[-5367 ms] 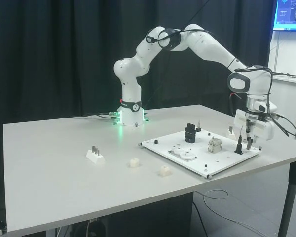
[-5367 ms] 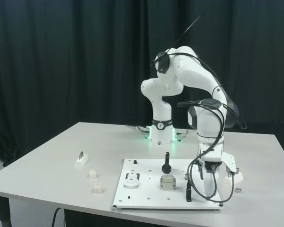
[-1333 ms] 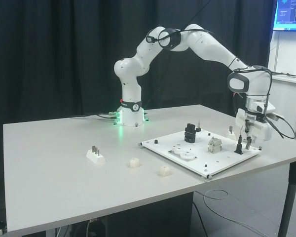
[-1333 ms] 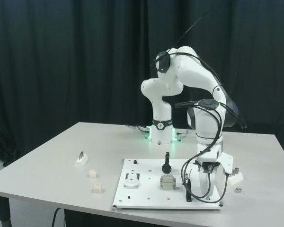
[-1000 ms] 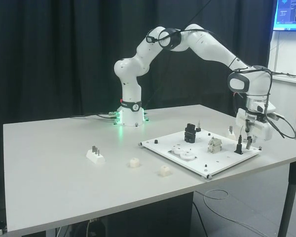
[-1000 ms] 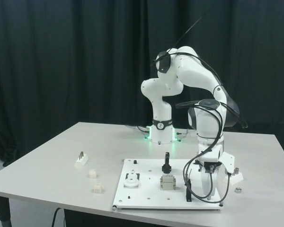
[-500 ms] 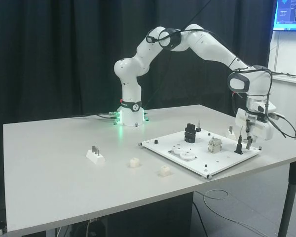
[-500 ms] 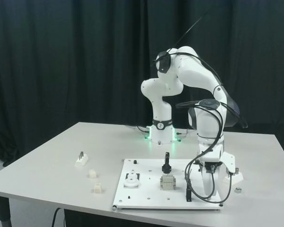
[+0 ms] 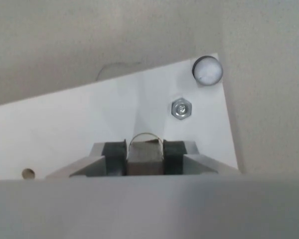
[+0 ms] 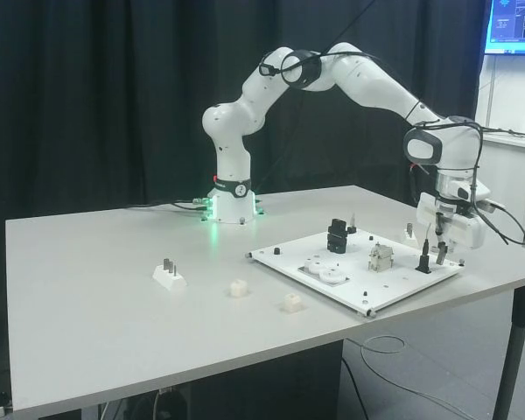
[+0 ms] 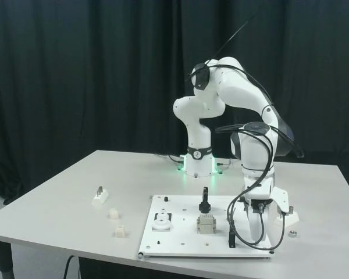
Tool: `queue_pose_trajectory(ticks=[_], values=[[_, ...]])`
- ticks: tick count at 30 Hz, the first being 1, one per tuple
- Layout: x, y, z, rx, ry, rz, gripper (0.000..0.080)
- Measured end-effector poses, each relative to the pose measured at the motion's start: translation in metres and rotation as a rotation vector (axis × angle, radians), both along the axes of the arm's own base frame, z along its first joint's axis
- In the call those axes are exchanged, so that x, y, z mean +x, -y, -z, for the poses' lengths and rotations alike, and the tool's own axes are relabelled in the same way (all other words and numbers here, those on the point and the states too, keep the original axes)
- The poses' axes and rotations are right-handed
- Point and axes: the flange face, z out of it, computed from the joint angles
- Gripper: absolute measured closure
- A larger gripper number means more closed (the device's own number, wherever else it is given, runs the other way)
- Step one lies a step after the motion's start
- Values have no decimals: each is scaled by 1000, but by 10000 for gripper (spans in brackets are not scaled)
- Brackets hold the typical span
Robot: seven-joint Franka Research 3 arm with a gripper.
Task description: Insert square peg 4.
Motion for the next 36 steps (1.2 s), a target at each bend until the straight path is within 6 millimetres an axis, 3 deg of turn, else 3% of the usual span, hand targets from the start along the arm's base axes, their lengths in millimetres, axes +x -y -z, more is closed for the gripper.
queue_pose_trajectory(ticks=[36], values=[[1, 4, 0, 19, -11, 8, 652]])
